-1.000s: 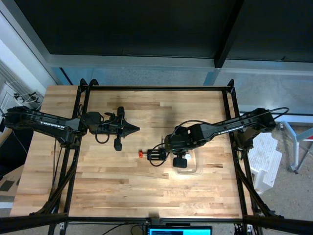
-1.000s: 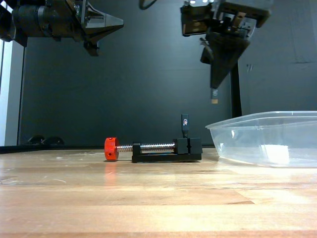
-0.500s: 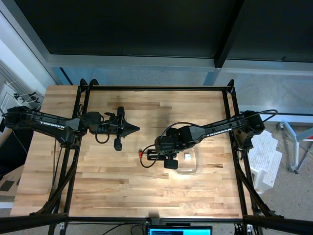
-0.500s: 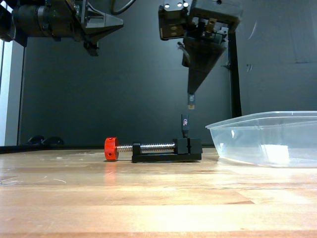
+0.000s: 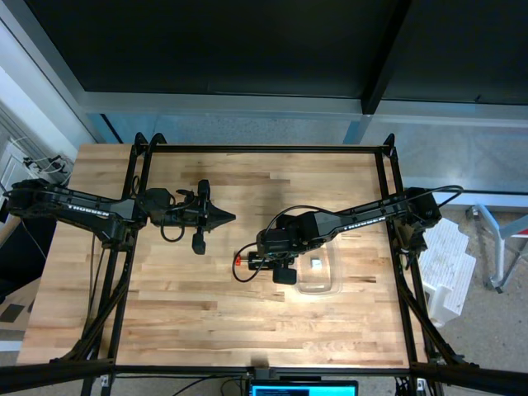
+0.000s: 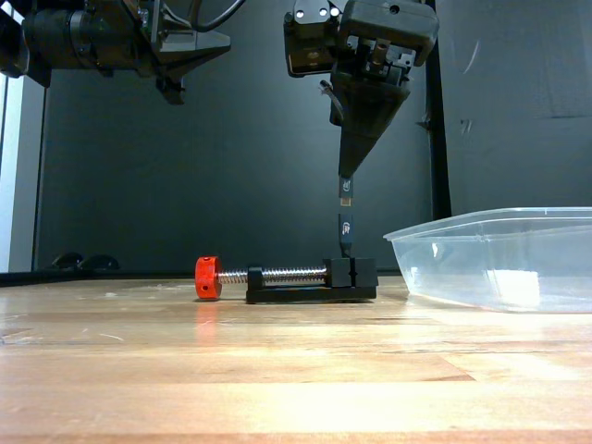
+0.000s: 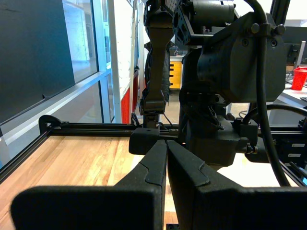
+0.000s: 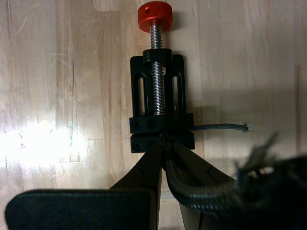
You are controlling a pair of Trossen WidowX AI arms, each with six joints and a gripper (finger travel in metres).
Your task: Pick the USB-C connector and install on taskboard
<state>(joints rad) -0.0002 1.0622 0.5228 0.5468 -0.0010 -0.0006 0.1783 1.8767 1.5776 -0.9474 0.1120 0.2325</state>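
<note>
The taskboard (image 6: 312, 280) is a small black block with an orange-red knob (image 6: 208, 277) and a thin upright pin (image 6: 345, 233). My right gripper (image 6: 345, 180) points straight down above that pin, shut on the tiny USB-C connector (image 6: 345, 193), which hangs a short gap over the pin's top. From the right wrist view the shut fingers (image 8: 152, 158) sit over the taskboard (image 8: 160, 115) at the end away from the knob, with a braided cable (image 8: 192, 191) running up between them. From above, the right gripper (image 5: 272, 261) hides most of the block. My left gripper (image 5: 227, 218) hovers shut and empty, up and to the left.
A clear plastic tray (image 6: 499, 259) stands just right of the taskboard, with a small white square piece (image 5: 316, 263) inside. A loose cable end (image 8: 225, 127) sticks out sideways from the block. Black frame rails (image 5: 264, 149) border the wooden table.
My right gripper carried the connector leftward from over the tray's edge to directly above the taskboard's pin. The left arm stayed still.
</note>
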